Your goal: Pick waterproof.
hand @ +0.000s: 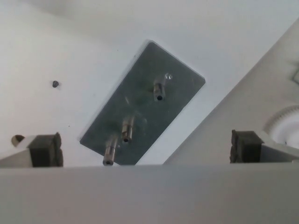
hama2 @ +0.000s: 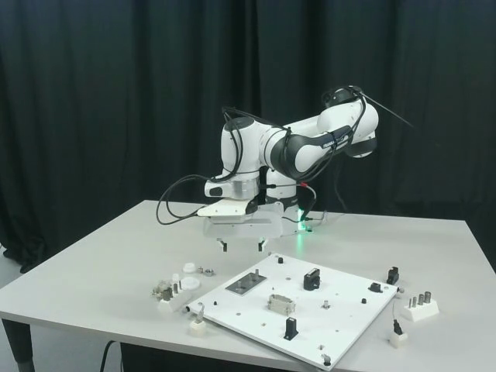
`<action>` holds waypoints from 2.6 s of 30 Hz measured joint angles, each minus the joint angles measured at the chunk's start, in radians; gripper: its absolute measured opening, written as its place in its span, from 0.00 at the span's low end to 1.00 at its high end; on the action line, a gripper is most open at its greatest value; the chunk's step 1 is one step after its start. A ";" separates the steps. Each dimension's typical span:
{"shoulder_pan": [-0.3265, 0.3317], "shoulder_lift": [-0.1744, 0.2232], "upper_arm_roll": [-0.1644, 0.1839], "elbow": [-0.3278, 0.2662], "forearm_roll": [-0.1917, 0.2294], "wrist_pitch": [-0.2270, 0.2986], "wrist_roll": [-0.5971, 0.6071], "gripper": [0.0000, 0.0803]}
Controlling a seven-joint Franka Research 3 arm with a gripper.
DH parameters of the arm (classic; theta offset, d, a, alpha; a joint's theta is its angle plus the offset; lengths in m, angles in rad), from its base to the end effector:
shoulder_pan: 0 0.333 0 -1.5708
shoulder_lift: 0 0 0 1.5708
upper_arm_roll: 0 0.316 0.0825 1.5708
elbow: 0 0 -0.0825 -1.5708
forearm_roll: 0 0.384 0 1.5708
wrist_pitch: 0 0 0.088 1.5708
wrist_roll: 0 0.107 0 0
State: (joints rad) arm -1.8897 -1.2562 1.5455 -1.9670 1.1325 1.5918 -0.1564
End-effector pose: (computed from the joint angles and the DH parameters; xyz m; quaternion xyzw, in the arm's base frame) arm 0.5678 0.0073 0.3073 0.9608 -0.2658 -0.0633 0.0465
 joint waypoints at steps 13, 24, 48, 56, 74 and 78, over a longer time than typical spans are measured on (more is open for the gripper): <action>0.000 0.000 0.001 0.000 0.000 0.001 0.000 1.00; 0.000 0.000 0.001 0.000 0.000 0.002 0.000 1.00; -0.001 0.000 0.002 0.000 0.000 0.003 0.000 1.00; -0.004 0.000 0.003 0.000 0.005 0.003 0.000 1.00; -0.021 0.000 0.000 0.000 0.057 0.024 0.016 1.00; -0.026 0.000 -0.003 0.001 0.062 0.032 0.016 1.00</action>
State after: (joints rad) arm -1.9161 -1.2561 1.5429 -1.9659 1.1942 1.6240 -0.1403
